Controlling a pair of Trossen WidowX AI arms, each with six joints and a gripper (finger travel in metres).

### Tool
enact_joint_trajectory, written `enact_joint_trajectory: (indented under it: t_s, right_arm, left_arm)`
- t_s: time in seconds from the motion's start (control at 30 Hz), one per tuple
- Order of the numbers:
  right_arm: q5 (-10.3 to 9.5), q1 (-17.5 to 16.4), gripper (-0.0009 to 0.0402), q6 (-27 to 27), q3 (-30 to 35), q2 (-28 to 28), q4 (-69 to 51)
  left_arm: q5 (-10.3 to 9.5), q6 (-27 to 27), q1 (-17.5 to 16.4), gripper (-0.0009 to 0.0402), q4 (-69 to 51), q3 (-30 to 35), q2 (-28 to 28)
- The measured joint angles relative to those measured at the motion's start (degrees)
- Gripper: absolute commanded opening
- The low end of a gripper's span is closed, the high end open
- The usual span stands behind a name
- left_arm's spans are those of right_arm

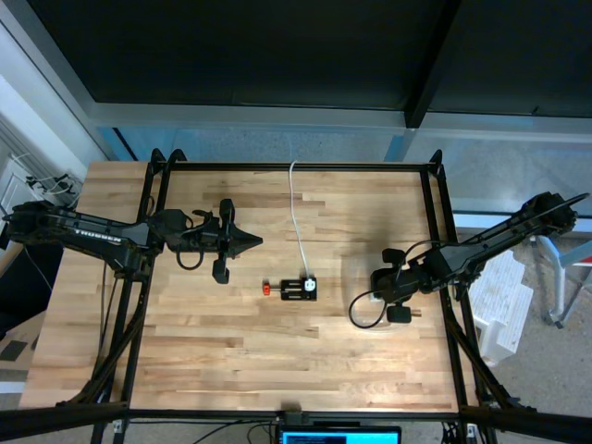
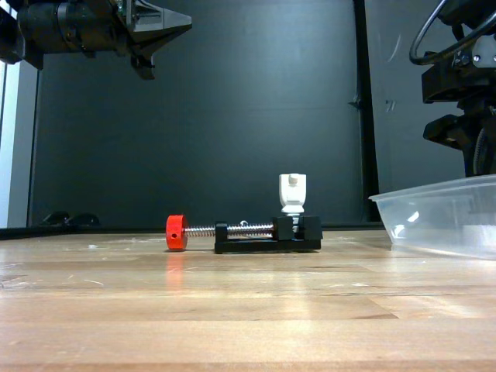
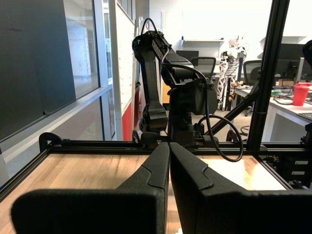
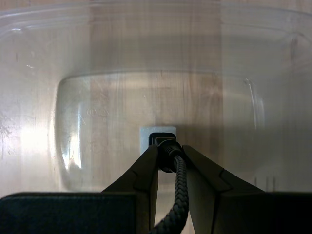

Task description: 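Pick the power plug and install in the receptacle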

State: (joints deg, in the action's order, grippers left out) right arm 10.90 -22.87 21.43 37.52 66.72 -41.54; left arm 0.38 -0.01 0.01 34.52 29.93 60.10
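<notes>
High view: there's a clear plastic tray [image 1: 359,270] on the right half of the table [image 1: 231,342], pretty hard to make out from up here. The right arm [image 1: 462,257] bends down over it, so the contents are covered. The left gripper [image 1: 257,241] hangs in the air over the left side, pointing toward the middle. In the center sits the black vise [image 1: 296,289] with its red knob [image 1: 266,289], holding the receptacle [image 1: 311,284], and a white cable [image 1: 297,213] runs off toward the far edge.

Low view: the receptacle stands upright on the vise. The tray is off to its right, well apart, and the left gripper is way up above table level.

Left wrist view: the left gripper's two fingers are pressed together with nothing between them.

Right wrist view: this one looks straight down into the tray. The right gripper [image 4: 169,155] is inside it, its fingers clamped on the power plug [image 4: 163,140], right where the braided cord [image 4: 178,195] comes out of it. A small white square [image 4: 145,134] peeks out just beside the plug on the tray floor. I can't tell if they touch.
</notes>
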Motion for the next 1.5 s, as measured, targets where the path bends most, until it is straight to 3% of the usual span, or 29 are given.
enact_joint_trajectory:
  t_s: [0.2,0.3,0.5,0.7,0.83,1.5]
  right_arm:
    - [0.04,0.0,0.0,-0.5,0.9,-1.3,-1.1]
    - [0.96,0.0,0.0,-0.5,2.2,-2.2,-3.0]
    - [1.68,0.1,0.0,-1.1,7.7,-3.4,-8.5]
    - [5.55,0.2,0.0,-1.4,13.2,-3.4,-14.4]
    - [6.01,0.4,0.0,-1.4,14.6,-3.0,-14.7]
    - [5.57,6.2,0.0,-7.6,34.3,19.5,-13.3]
  left_arm:
    - [-0.02,0.0,0.0,0.0,0.0,0.0,0.0]
    - [0.0,0.0,0.0,0.0,0.0,0.0,0.0]
    - [-0.02,0.0,0.0,0.0,0.0,0.0,0.0]
    - [0.0,0.0,0.0,0.0,0.0,0.0,0.0]
    - [-0.02,0.0,0.0,0.0,0.0,0.0,0.0]
    - [-0.02,0.0,0.0,0.0,0.0,0.0,0.0]
